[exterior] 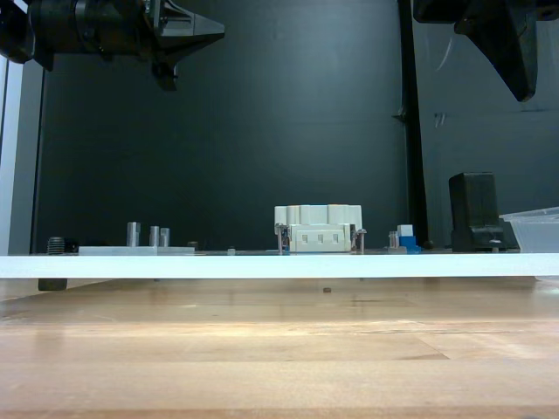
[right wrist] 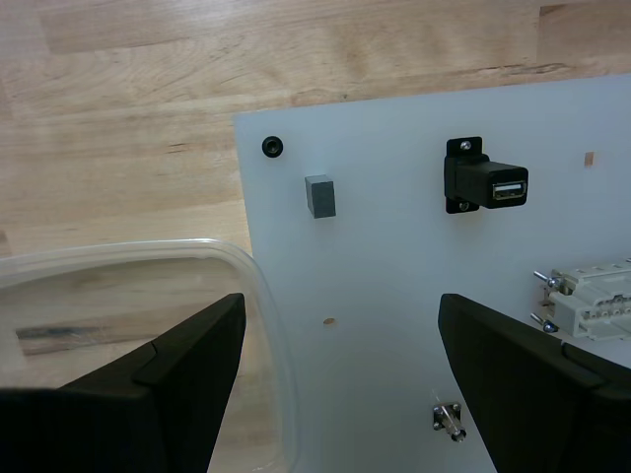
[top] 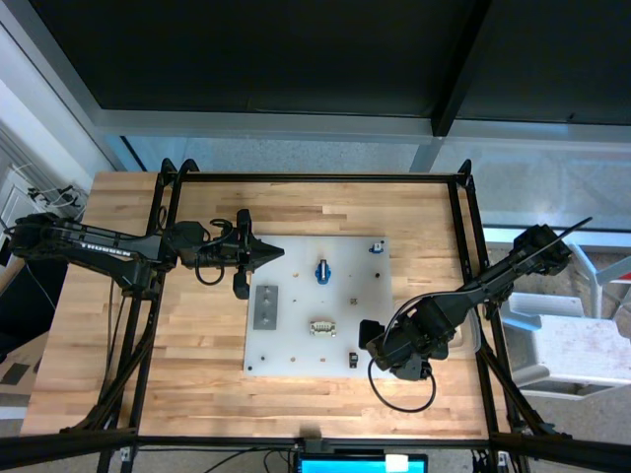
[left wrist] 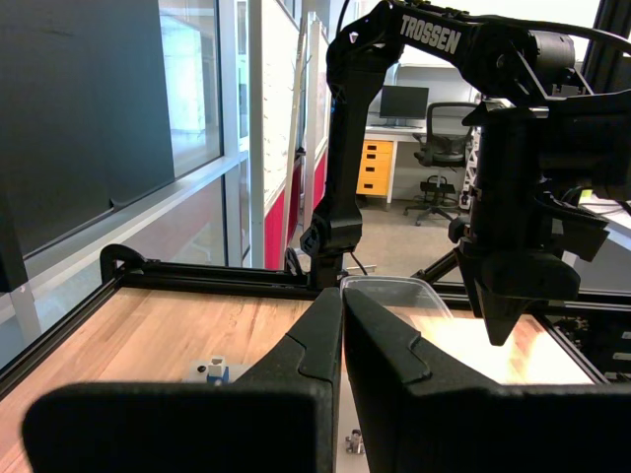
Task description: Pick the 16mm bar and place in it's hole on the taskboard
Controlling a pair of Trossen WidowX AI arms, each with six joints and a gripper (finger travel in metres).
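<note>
A grey metal block (top: pixel 266 305) is fixed on the left side of the white taskboard (top: pixel 296 355). In the low view, three short metal bars (exterior: pixel 133 234) stand upright in it; I cannot tell which is the 16mm bar. Neither gripper holds a bar. My left gripper (top: pixel 279 253) hangs high over the board's far left edge, pointing right. Its fingers (left wrist: pixel 315 345) are shut together on nothing. My right gripper (top: pixel 373 340) hovers over the board's near right corner. Its fingers (right wrist: pixel 187 345) stand wide open and empty.
A clear plastic tub (top: pixel 463 335) sits on the table just right of the board, partly under the right gripper (right wrist: pixel 340 305). The board also carries a white multi-pin connector (top: pixel 322 327), a blue part (top: pixel 322 270) and a black USB socket (right wrist: pixel 485 187).
</note>
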